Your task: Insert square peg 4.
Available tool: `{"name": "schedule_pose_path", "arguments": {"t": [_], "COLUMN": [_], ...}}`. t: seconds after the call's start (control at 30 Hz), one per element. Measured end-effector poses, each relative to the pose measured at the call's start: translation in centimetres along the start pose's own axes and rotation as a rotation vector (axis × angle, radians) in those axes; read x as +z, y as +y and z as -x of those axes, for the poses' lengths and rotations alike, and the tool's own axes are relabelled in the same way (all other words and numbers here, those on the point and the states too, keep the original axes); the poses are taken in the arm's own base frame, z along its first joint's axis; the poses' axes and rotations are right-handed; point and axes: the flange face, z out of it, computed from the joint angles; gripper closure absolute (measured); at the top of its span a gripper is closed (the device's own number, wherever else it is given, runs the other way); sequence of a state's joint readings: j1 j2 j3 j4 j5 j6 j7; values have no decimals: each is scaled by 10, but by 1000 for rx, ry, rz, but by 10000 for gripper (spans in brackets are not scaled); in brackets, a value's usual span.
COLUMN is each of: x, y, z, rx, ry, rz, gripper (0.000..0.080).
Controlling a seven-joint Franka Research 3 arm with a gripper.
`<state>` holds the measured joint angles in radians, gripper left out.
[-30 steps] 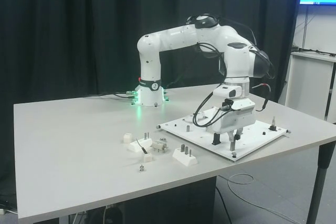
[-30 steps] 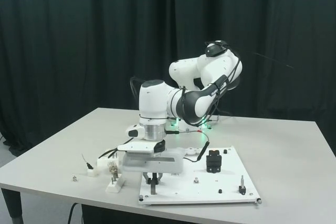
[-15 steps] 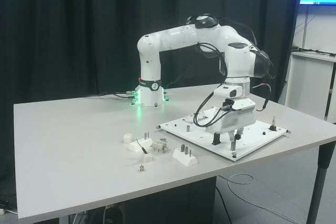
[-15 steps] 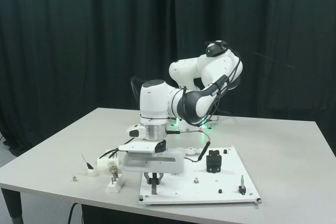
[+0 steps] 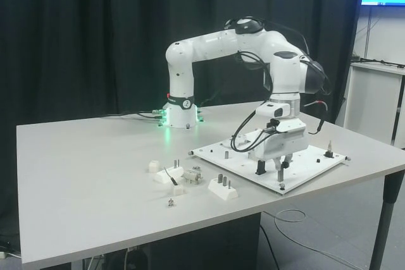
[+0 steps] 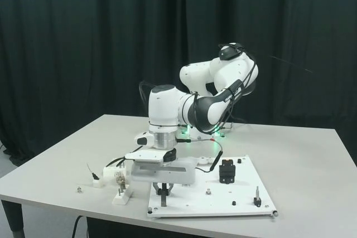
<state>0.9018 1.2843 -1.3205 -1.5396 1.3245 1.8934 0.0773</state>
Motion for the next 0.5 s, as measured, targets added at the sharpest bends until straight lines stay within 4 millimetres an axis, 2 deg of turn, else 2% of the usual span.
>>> {"name": "schedule_pose_path", "arguments": {"t": [0.5], "x": [0], "y": [1], "z": [1], "rx": [110], "ry": [-1], "rz": [-1], "gripper": [655]}}
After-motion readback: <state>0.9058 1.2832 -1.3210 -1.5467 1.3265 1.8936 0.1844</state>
